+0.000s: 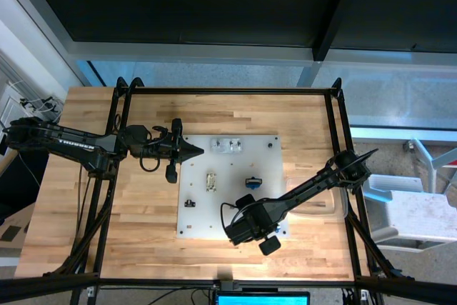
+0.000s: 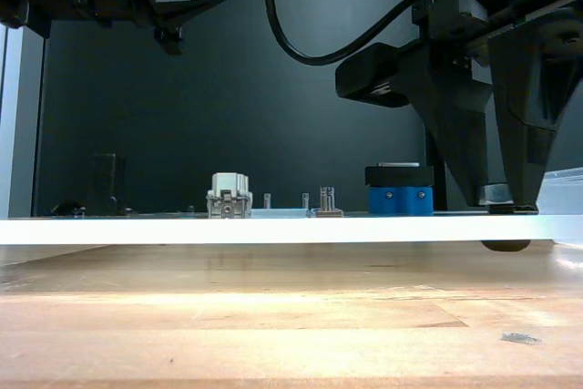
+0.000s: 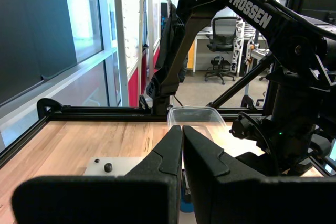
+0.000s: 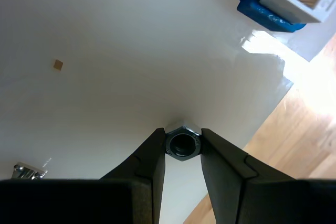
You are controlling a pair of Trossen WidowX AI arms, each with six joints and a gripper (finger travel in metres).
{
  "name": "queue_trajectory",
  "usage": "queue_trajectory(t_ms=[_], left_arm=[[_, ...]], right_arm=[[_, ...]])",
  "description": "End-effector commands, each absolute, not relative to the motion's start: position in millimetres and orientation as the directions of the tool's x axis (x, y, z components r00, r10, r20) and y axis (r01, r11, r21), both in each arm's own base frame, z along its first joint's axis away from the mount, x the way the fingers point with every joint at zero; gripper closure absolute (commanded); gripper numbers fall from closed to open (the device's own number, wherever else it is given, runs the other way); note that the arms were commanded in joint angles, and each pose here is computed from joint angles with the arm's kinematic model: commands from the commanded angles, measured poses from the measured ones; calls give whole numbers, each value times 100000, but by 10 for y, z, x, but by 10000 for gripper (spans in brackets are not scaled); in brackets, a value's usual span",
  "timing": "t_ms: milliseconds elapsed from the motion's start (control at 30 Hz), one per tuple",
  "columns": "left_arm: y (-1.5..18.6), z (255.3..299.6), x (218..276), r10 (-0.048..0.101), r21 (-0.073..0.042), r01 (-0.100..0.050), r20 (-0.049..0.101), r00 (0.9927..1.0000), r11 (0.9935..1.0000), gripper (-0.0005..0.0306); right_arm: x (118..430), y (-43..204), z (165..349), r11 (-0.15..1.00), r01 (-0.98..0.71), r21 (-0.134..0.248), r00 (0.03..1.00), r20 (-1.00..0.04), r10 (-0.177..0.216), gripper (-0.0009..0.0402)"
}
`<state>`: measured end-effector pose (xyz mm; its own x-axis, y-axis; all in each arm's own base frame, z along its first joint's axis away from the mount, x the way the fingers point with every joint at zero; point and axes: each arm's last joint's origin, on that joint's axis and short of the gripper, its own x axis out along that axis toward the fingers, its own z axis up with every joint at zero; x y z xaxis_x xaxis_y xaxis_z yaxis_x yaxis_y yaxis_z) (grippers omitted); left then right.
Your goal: Pick the M12 fastener and fasten on the M12 threads
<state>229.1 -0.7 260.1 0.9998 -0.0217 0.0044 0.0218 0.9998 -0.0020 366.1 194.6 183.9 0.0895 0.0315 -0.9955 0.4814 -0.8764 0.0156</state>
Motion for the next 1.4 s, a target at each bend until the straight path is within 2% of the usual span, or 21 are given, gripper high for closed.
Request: queue_trajectory(t_ms=[33, 467, 600, 700, 833, 933, 1067, 1167, 1267, 1400], left_arm=[[-6, 2602, 2292, -2174, -161, 2175, 477, 99975, 99976, 300], [-7, 2602, 2292, -2212, -162, 2213, 439, 99975, 99975, 300], [-6, 2602, 2292, -2174, -162, 2175, 439, 99975, 99976, 300], [-7, 2602, 2292, -2212, -162, 2213, 439, 99975, 99975, 300], [-7, 2602, 2292, -2212, -161, 2213, 477, 99974, 99975, 300], [-7, 2602, 2292, -2212, -162, 2213, 439, 99975, 99975, 300], [-7, 2602, 2292, -2212, -161, 2213, 477, 99974, 99975, 300], [-7, 2602, 2292, -2212, -161, 2213, 477, 99974, 99975, 300], [-7, 2602, 2292, -2212, -161, 2213, 477, 99974, 99975, 300], [-7, 2602, 2292, -2212, -161, 2213, 477, 99974, 99975, 300]], right_arm=[[3666, 1957, 1884, -87915, 47648, 819, 10729, -99302, 4890, 348], [3624, 1945, 1994, -87774, 47907, 835, 11718, -99161, 5452, 221], [3611, 1953, 2076, -87164, 49015, -204, 14113, -98662, 8167, 198], [3580, 1938, 2225, -79434, 60661, 3252, 18295, -97806, 9968, 189], [3520, 1896, 2394, -52386, 84326, 12038, 20792, -97178, 11138, 183], [3464, 1855, 2448, -36799, 91838, 14545, 18870, -97842, 8420, 183], [3437, 1839, 2465, -6608, 98317, 17030, 17489, -98201, 7115, 183], [3443, 1846, 2471, 22313, 95463, 19720, 18397, -97977, 7880, 183], [3439, 1845, 2467, 46933, 86126, 19480, 17999, -98067, 7675, 183], [3431, 1849, 2465, 73007, 66047, 17545, 17568, -98144, 7692, 183]])
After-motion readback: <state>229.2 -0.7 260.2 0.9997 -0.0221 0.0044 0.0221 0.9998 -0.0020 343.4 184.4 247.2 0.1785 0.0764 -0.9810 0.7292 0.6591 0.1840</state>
